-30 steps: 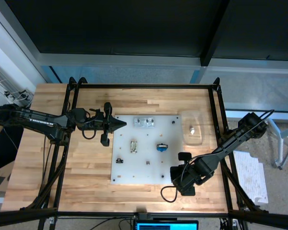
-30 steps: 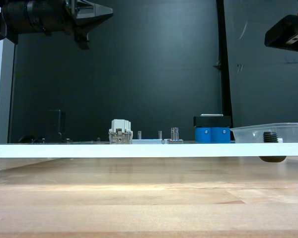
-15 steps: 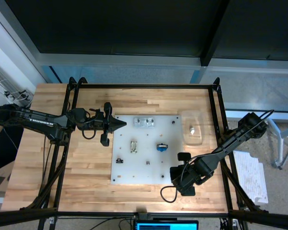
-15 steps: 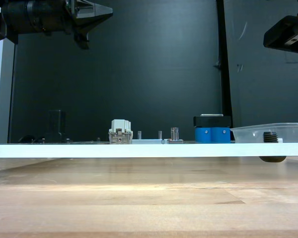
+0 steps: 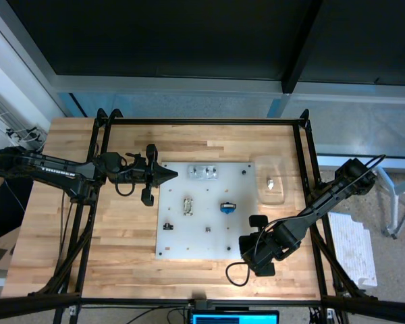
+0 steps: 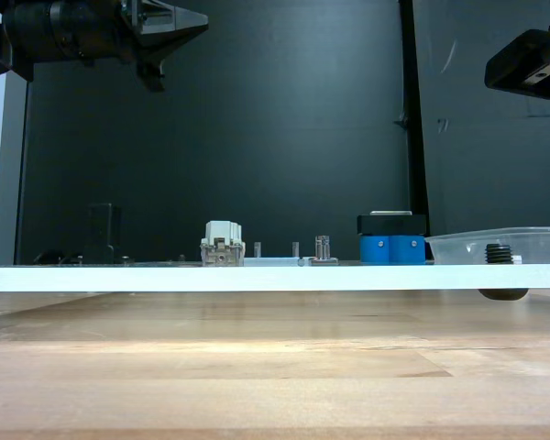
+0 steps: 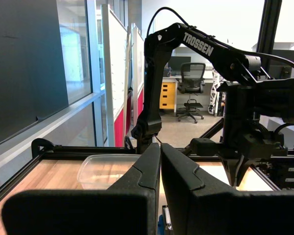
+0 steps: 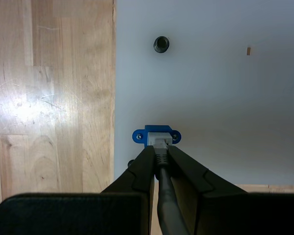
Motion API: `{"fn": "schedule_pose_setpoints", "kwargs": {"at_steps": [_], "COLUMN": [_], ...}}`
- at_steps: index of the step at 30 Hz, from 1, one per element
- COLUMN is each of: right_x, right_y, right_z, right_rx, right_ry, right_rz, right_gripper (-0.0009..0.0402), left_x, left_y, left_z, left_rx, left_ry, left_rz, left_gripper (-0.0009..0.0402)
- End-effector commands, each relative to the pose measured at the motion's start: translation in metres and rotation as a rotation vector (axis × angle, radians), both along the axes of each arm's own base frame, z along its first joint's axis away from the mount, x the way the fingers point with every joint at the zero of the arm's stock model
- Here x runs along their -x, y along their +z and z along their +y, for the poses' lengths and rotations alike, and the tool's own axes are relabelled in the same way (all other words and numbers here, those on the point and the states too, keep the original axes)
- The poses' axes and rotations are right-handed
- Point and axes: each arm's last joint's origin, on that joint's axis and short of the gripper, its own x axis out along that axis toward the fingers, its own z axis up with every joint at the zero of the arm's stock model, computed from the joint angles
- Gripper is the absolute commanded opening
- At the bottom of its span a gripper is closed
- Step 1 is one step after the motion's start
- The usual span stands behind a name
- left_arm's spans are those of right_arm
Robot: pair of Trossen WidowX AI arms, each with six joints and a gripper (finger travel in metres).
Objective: Pick the RJ45 connector and install on taskboard
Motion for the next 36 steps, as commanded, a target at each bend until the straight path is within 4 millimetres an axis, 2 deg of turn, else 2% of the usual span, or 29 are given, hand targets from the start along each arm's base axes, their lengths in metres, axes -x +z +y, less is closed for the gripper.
{"fn": "schedule_pose_setpoints", "kwargs": {"at_steps": [1, 21, 30, 36], "right_x": [0.0, 0.0, 0.0, 0.001], "right_y": [-0.001, -0.002, -0.024, -0.027], "right_z": [0.0, -0.001, 0.0, -0.002], "right_rx": [0.005, 0.003, -0.013, -0.007], "right_ry": [0.007, 0.013, 0.013, 0.01], "right_rz": [0.004, 0.012, -0.003, 0.006], "right_gripper": [0.0, 0.0, 0.0, 0.0], "left_x": [0.0, 0.0, 0.0, 0.0], "left_y": [0.0, 0.0, 0.0, 0.0], "left_z": [0.0, 0.0, 0.0, 0.0], "left_rx": [0.0, 0.0, 0.0, 0.0], "left_ry": [0.0, 0.0, 0.0, 0.0], "left_rz": [0.0, 0.0, 0.0, 0.0], "left_gripper": [0.0, 0.0, 0.0, 0.0]}}
